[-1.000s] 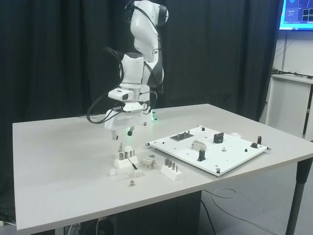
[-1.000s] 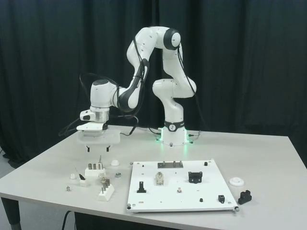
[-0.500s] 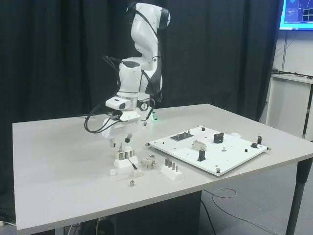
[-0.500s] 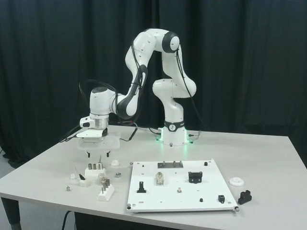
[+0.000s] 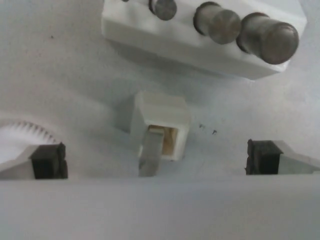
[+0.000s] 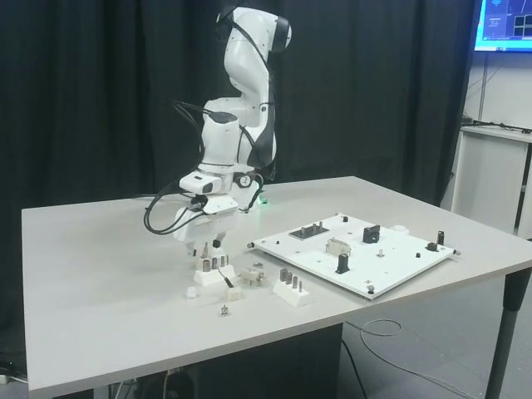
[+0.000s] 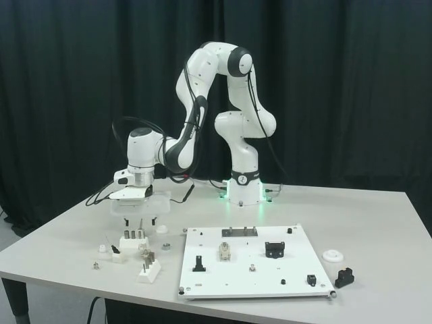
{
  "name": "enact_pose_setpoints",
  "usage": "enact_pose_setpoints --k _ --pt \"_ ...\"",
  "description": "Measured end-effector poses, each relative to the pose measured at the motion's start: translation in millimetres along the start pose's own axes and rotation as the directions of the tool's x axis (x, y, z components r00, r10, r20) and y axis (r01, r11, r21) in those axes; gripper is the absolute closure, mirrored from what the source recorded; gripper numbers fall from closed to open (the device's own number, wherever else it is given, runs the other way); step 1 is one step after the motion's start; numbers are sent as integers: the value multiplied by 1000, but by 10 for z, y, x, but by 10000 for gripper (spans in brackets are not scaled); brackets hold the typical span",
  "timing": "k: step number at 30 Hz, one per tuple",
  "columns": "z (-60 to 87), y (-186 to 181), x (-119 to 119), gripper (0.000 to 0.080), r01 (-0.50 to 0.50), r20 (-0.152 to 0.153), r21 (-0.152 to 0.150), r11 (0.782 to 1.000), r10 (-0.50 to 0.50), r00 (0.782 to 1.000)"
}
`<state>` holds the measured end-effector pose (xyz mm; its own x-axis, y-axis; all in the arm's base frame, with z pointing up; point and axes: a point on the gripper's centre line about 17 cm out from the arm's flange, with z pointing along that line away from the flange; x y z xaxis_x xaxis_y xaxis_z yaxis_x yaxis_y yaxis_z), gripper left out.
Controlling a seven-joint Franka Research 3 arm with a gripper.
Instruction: Pick Ethernet.
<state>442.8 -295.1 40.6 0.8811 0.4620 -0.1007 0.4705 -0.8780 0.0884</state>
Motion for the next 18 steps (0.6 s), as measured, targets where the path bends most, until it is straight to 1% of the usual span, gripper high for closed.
enact_pose_setpoints --k 7,18 --pt "50 -30 13 3 18 -6 -12 1000 -18 1000" --pt "88 -52 10 3 48 -12 -27 998 -49 999"
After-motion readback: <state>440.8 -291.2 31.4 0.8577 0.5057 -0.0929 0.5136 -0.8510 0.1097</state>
